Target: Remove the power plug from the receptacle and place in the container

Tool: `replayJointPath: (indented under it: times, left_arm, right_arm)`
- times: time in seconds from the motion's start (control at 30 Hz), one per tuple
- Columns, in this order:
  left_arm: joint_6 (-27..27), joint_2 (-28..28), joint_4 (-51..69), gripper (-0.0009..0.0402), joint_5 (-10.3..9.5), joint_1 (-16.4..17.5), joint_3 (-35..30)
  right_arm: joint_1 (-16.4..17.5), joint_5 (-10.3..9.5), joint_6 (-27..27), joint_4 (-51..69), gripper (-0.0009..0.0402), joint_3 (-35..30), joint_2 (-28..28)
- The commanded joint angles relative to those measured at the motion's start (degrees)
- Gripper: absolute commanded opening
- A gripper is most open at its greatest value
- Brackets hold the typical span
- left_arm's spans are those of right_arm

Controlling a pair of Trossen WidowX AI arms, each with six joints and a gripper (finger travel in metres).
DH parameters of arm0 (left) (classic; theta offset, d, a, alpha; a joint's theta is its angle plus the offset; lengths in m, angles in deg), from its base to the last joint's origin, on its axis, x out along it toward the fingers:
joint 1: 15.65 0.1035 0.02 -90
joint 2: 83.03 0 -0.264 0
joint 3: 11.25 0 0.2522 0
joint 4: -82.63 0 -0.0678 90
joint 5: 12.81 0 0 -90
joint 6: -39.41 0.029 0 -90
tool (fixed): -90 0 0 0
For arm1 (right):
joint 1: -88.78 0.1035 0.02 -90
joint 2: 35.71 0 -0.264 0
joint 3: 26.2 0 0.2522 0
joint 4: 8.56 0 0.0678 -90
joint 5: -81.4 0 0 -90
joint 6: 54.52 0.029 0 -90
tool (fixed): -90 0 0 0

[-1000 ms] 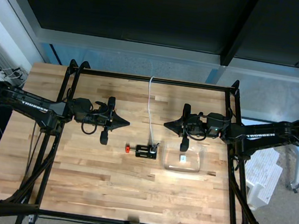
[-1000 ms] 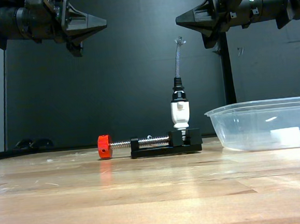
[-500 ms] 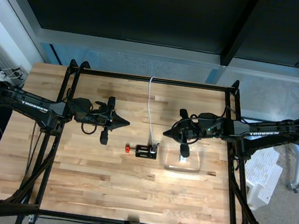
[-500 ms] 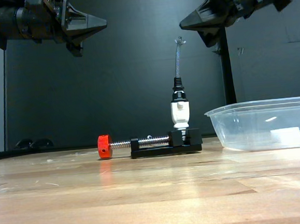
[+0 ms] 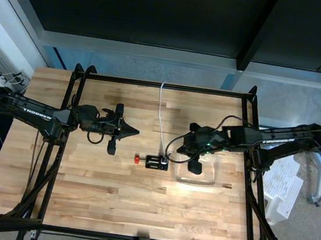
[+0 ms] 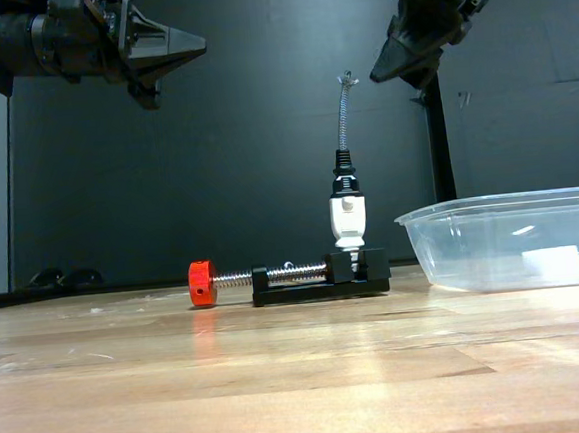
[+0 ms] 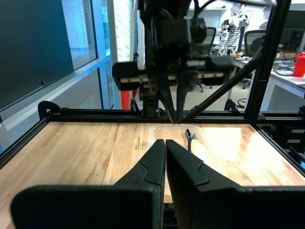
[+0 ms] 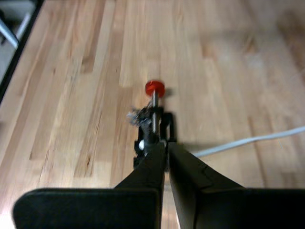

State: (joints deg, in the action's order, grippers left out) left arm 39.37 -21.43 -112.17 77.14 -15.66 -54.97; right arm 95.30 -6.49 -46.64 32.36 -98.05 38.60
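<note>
**Right end effector closed and aimed at the seated plug**

The right end effector (image 6: 372, 78) hangs tilted downward, high above the fixture and a little toward the container side; its fingers are pressed together on nothing. We read the tilt as lining it up on the plug, since its wrist camera looks straight along the fingers at the fixture; it would have to open before any grasp.

The power plug (image 6: 343, 177) sits upright in the receptacle (image 6: 320, 279) with a short braided pigtail rising from it; nothing touches it, and it stands clear of the clamp, so it can be reached from above. The receptacle lies on the tabletop (image 5: 83, 175) with its red knob (image 6: 202, 284) pointing toward the left arm; its white cable (image 5: 162, 111) runs to the far edge.

The container (image 6: 499, 203) sits just beside the receptacle on the right arm's side, a small gap between them; we judge that this makes for a short carry.

The left end effector (image 6: 204, 45), closed and empty, is held level and high, well off to the left; it looks parked out of the way.
</note>
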Motion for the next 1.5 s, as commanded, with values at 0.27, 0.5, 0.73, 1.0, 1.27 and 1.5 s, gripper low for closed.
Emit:
replayJointPath:
  times: [0.27,0.5,0.73,1.0,1.27,1.5]
  left_arm:
    - [0.02,0.00,-0.02,0.0000,0.02,0.00,0.00]
    - [0.02,0.00,0.00,0.0000,0.02,0.00,0.00]
    - [0.02,0.00,0.00,0.0000,0.02,0.00,0.00]
    - [0.02,0.00,-0.02,0.0000,0.02,0.00,0.00]
    - [0.02,0.00,0.00,0.0000,0.02,0.00,0.00]
    - [0.02,0.00,0.04,0.0000,0.02,0.00,0.00]
  right_arm:
    - [1.18,0.07,2.84,11.69,0.0154,-10.01,10.97]
    - [1.29,1.40,3.48,14.64,0.0207,-14.80,16.72]
    - [1.51,1.62,3.32,16.17,0.0210,-19.32,22.34]
    - [2.03,2.73,3.37,16.13,0.0210,-19.96,25.53]
    - [2.45,3.04,3.58,15.80,0.0210,-19.96,26.80]
    - [2.64,4.37,4.13,15.34,0.0200,-20.06,27.82]
